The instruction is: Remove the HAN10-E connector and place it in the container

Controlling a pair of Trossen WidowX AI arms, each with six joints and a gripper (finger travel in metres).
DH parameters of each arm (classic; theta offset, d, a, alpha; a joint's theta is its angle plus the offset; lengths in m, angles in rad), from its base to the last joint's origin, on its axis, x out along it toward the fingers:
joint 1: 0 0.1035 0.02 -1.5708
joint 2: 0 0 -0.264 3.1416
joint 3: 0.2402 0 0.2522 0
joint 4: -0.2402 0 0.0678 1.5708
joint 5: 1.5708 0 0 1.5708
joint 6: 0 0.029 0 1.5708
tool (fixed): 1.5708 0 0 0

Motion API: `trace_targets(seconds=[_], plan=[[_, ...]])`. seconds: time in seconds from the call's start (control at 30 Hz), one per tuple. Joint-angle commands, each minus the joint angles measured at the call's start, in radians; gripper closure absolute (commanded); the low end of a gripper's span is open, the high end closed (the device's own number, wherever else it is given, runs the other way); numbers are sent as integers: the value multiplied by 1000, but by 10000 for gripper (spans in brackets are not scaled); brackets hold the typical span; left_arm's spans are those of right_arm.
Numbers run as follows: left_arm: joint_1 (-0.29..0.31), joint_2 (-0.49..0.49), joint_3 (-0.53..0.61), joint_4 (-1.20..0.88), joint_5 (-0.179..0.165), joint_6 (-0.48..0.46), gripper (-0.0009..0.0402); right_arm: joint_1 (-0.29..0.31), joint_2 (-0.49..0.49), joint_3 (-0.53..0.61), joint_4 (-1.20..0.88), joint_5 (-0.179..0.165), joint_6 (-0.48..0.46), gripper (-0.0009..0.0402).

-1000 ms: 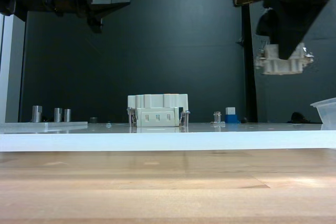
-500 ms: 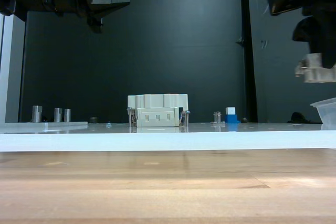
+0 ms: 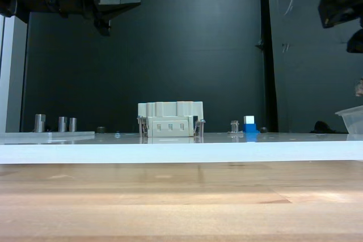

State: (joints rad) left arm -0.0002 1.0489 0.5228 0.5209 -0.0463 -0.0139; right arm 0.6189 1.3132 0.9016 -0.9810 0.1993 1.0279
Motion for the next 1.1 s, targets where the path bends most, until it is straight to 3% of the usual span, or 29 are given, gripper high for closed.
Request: trace_targets(seconds=[0.03, 0.53, 1.1], plan=[[0, 0, 0, 0, 0, 0, 393, 28, -1, -17, 1, 1, 26, 313], [0, 0, 0, 0, 0, 0, 393, 135, -1, -113, 69, 2, 177, 313], [0, 0, 0, 0, 0, 0, 393, 148, 5, -208, 176, 2, 221, 313]])
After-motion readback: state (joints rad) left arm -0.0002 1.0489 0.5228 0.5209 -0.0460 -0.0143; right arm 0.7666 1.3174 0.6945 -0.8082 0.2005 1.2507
